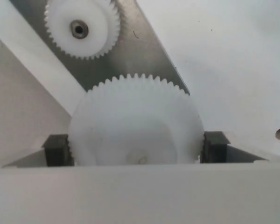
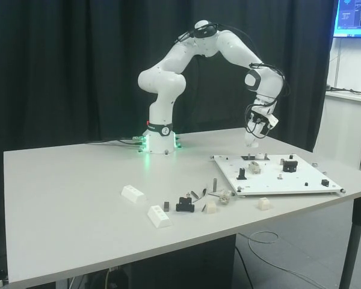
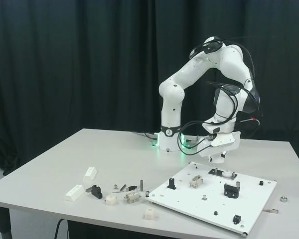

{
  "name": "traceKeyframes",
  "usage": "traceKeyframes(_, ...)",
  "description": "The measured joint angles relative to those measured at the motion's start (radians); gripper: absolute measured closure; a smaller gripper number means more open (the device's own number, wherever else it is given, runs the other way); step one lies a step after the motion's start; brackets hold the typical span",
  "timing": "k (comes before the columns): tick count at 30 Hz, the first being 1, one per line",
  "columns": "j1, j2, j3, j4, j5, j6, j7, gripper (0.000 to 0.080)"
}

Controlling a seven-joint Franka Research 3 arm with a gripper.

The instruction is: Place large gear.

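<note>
In the wrist view a large white gear [image 1: 135, 123] sits between the two black pads [image 1: 56, 149] of my gripper [image 1: 136, 149], which is shut on it. Beyond it lies a grey metal plate [image 1: 140, 51] carrying a smaller white gear [image 1: 82, 28] on a peg. From the room views, the gripper [image 2: 253, 141] [image 3: 218, 158] hangs a little above the far edge of the white board [image 2: 277, 180] [image 3: 199, 204], close over the gear plate [image 3: 222, 173].
The board carries black blocks [image 2: 289, 164] [image 3: 231, 189] and small pegs. Loose parts lie on the grey table in front of it: two white blocks [image 2: 133, 193] [image 2: 159, 217], a black piece [image 2: 184, 205], a small white cube [image 2: 263, 203]. The arm's base [image 2: 156, 135] is lit green.
</note>
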Motion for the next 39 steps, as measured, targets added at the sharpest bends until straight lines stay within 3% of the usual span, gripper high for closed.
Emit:
traceKeyframes(18, 0.000, 0.001, -0.001, 0.003, -0.004, 0.002, 0.000, 0.0206)
traceKeyframes(28, -0.008, 0.018, -0.018, 0.004, -0.051, 0.018, -0.002, 0.0206)
traceKeyframes(39, -0.061, 0.070, -0.044, 0.000, -0.092, 0.046, -0.086, 0.0206)
